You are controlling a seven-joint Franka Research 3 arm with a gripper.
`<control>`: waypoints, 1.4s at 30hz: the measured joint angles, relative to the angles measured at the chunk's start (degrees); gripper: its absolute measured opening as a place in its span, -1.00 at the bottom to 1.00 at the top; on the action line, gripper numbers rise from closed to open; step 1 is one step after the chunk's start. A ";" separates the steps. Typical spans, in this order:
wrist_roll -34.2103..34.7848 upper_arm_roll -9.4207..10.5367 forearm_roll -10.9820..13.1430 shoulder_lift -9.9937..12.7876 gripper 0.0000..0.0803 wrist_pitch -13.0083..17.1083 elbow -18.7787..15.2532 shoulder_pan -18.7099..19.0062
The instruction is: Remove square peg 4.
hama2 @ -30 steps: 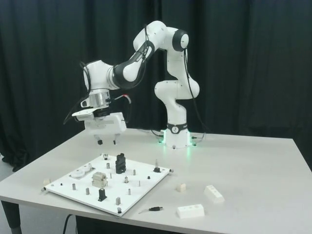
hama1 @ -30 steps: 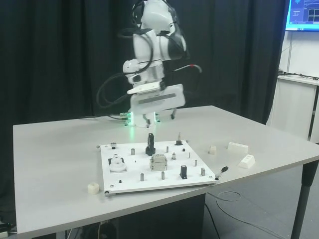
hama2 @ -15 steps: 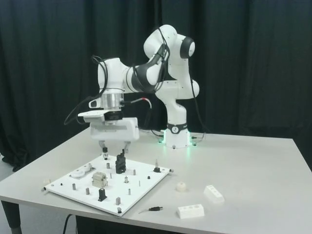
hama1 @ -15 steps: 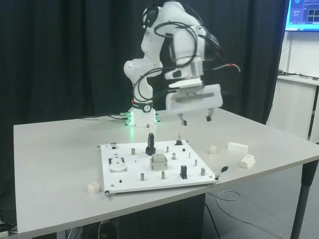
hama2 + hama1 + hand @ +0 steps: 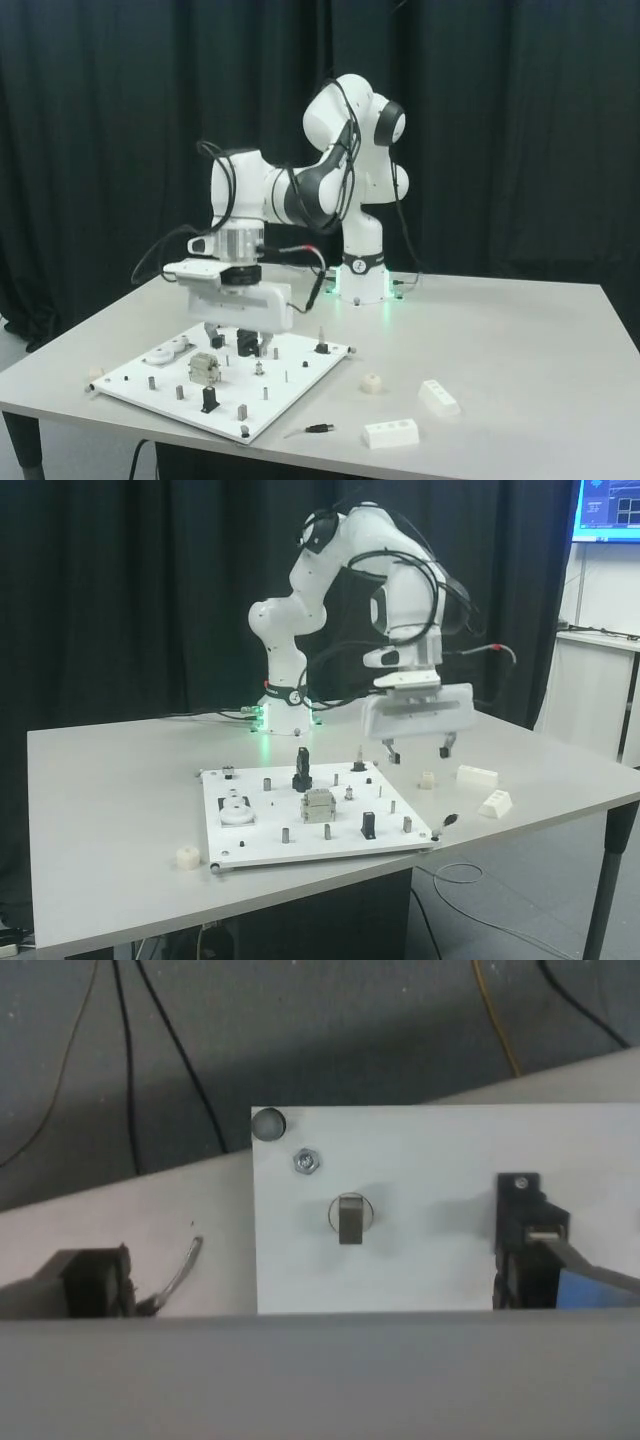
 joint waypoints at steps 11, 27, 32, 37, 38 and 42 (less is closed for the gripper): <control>-0.28 0.21 -0.04 4.69 0.99 1.03 1.34 -0.13; -2.38 3.24 -0.05 6.19 0.99 1.47 1.35 -3.46; -3.05 3.78 -0.05 6.34 0.99 1.40 1.35 -4.00; -3.05 4.03 -0.11 6.81 0.99 1.39 1.49 -4.04; -3.05 4.10 -0.16 6.93 0.99 1.39 1.54 -4.03; -3.04 4.44 -0.51 7.49 0.99 1.38 1.81 -4.03</control>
